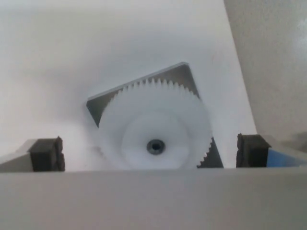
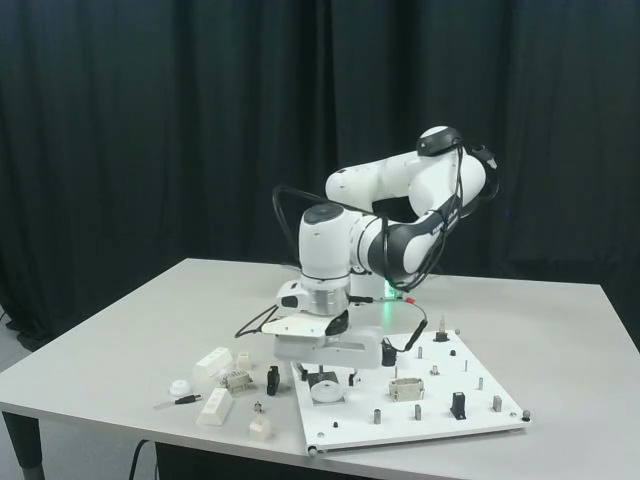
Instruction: Remove large gear.
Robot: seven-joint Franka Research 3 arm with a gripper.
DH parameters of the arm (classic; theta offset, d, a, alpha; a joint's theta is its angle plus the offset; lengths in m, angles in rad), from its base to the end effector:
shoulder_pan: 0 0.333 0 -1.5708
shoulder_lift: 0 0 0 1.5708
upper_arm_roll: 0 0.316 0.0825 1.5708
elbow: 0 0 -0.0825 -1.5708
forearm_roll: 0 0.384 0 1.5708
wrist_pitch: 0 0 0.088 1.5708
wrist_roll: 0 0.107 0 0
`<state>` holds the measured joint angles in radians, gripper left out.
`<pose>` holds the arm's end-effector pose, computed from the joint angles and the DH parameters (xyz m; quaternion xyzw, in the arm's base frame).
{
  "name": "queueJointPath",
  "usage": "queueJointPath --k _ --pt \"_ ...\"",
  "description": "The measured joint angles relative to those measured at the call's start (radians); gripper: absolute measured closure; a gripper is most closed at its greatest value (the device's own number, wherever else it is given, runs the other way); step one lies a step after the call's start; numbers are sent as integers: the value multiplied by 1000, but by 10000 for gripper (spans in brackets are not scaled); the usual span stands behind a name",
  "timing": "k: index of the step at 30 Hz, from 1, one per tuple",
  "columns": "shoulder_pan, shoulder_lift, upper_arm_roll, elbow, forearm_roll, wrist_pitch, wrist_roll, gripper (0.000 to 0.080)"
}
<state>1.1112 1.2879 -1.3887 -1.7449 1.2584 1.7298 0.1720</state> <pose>0.6352 0.0500 0.2306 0.9314 -0.3614 -0.0364 0.0219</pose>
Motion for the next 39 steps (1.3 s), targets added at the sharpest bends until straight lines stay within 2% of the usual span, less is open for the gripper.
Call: queueJointPath --k 10,23,39 --pt "16 -2 12 -37 33 37 0 3" --pt "21 -2 24 -60 66 56 0 3" --pt "21 -2 40 -63 70 79 0 3"
